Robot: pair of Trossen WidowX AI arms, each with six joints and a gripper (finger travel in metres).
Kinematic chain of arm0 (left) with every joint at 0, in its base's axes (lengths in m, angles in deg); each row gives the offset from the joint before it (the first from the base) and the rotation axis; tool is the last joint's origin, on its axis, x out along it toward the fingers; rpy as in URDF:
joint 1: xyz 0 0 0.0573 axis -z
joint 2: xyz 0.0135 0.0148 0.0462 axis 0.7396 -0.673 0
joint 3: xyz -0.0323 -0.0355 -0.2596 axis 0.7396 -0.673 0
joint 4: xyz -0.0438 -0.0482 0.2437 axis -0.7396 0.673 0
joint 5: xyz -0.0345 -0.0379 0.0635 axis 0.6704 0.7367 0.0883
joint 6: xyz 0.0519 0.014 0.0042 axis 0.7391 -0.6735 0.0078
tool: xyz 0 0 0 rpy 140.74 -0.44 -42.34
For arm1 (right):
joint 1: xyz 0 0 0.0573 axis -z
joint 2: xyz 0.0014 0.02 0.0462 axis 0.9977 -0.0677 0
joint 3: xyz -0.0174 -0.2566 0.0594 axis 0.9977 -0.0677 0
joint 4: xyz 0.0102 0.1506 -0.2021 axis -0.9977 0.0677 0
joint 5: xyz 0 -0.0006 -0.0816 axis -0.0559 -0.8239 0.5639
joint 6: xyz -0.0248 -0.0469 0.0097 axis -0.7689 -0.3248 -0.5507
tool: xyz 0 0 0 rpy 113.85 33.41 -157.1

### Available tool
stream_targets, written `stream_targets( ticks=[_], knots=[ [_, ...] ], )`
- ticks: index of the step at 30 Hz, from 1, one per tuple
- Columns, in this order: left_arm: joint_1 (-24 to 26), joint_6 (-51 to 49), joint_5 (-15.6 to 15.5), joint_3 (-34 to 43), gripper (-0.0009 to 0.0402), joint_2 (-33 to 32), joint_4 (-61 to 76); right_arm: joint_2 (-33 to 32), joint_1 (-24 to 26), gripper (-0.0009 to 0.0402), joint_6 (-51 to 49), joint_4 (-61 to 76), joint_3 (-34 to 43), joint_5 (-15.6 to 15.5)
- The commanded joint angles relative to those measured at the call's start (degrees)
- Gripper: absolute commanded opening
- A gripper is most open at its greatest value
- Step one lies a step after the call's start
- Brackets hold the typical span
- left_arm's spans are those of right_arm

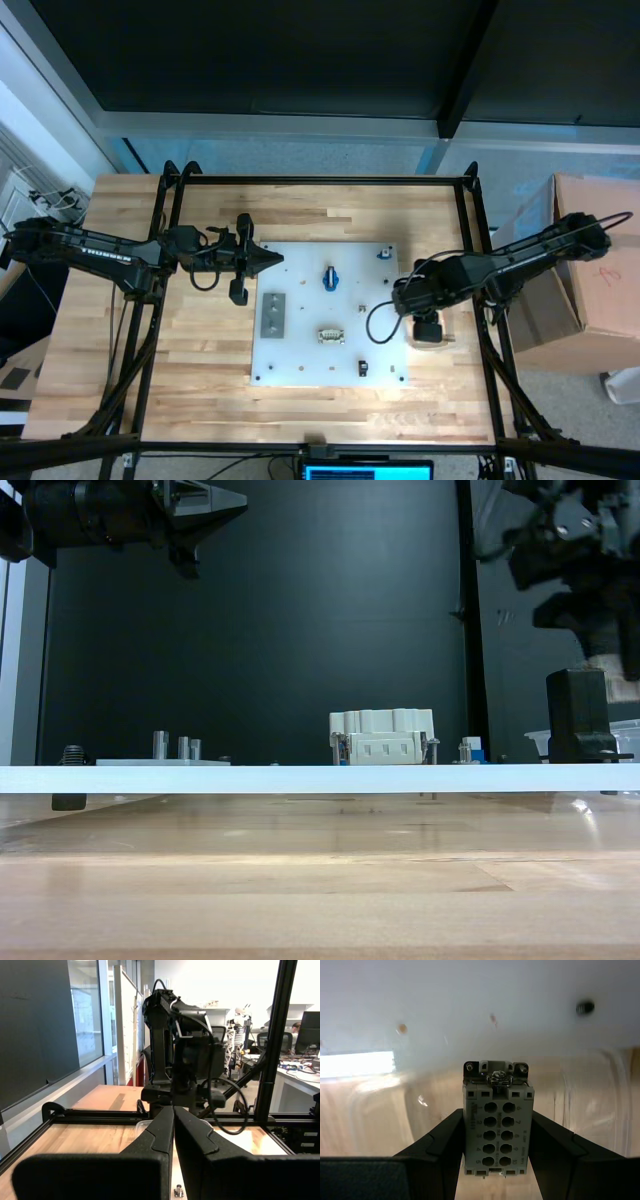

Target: Remove the HAN10E connector from the taskboard and place in the container

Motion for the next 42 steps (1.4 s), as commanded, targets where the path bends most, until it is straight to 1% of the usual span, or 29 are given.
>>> stream_targets(
  ticks=[1,4,9,11,15,25,29,36,39,42],
  knots=[
    [0.00,0.00,0.00,0.02,0.0000,-0.02,0.00,2.51,-0.46,0.0014,0.98,-0.37,-3.43,-0.02],
    [0.00,0.00,0.00,0.02,0.0000,-0.02,0.00,4.09,-0.61,0.0014,1.36,-0.92,-6.54,-0.02],
    [0.00,0.00,0.00,0.02,0.0000,-0.02,0.00,4.70,-0.81,0.0015,2.34,-4.81,-10.75,-0.02],
    [-0.02,0.00,0.02,0.02,0.0000,-0.02,0.00,4.70,-0.83,0.0021,2.49,-6.49,-11.78,0.02],
    [0.00,0.00,0.00,0.02,0.0000,-0.02,0.00,4.70,-0.85,0.0052,2.51,-7.65,-12.70,0.04],
    [-0.02,0.00,0.00,0.02,0.0000,-0.02,0.00,4.70,-0.85,0.0160,2.99,-7.85,-12.79,0.39],
    [0.00,0.00,0.02,0.02,0.0000,-0.02,0.00,4.70,-0.90,0.0193,2.99,-7.87,-12.79,0.39],
    [0.00,0.00,0.00,0.02,0.0000,-0.02,0.00,4.70,-0.94,0.0237,3.85,-7.76,-12.79,0.42],
    [0.00,0.00,0.00,0.02,0.0000,-0.02,0.02,4.72,-0.94,0.0248,3.82,-7.61,-12.70,0.39],
    [0.00,0.00,0.00,0.02,0.0000,-0.02,0.00,4.81,-0.92,0.0251,3.76,-5.88,-10.95,0.42]
  ],
)
